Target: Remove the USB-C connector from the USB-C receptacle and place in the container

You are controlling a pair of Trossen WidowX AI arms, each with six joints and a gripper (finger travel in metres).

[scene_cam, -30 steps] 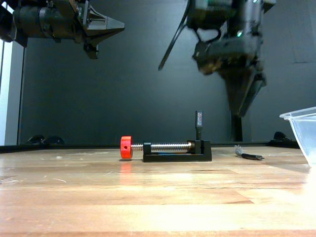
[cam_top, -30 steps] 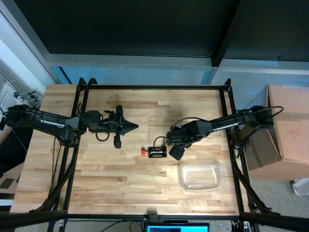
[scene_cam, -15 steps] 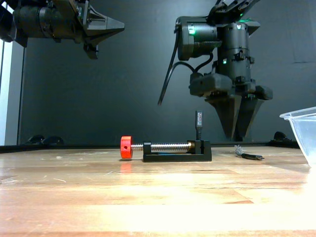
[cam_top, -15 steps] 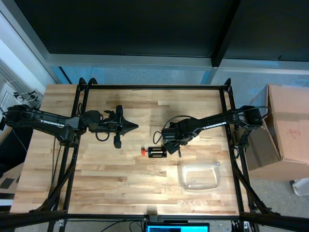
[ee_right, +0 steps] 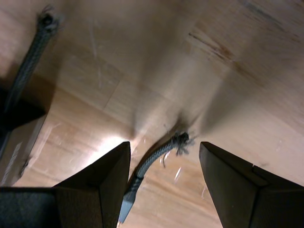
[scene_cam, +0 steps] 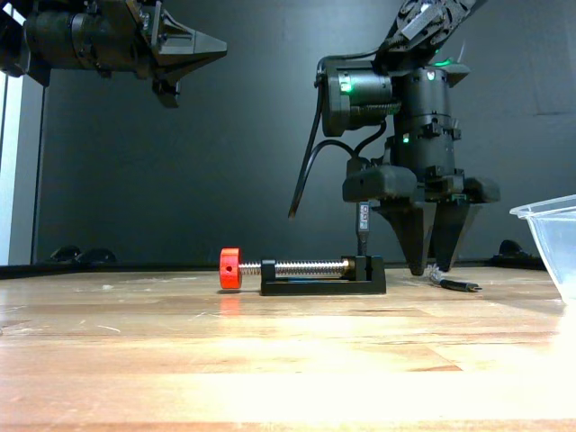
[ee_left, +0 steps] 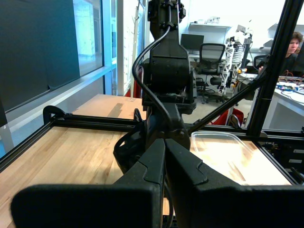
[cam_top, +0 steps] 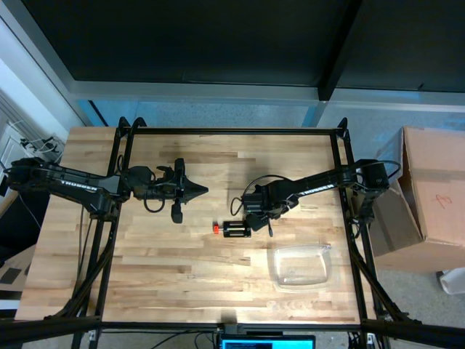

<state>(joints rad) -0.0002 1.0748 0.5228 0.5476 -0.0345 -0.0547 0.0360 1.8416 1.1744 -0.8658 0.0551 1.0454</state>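
Lying free outside container [cam_top: 276, 266]: USB-C connector [ee_right: 151, 160] | right hand [scene_cam: 430, 267] released, straddling it | left hand [scene_cam: 220, 40] clenched, aloft

Wooden table [cam_top: 182, 254], black metal frame [cam_top: 232, 131] along table edges. Small black screw clamp [scene_cam: 315, 274] with red knob [scene_cam: 230, 268] near table centre. Cardboard box [cam_top: 429, 196] beside table's right edge. Lit screen [cam_top: 265, 342] at table's near edge. Office chair [ee_left: 211, 54] and person [ee_left: 294, 45] beyond table.

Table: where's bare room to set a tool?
Free: table near-left, bordered by left gripper, clamp, container; also far strip. Crowded: centre, open right gripper straddling a loose cable stub. Stub the USB-C connector? Cannot tell.
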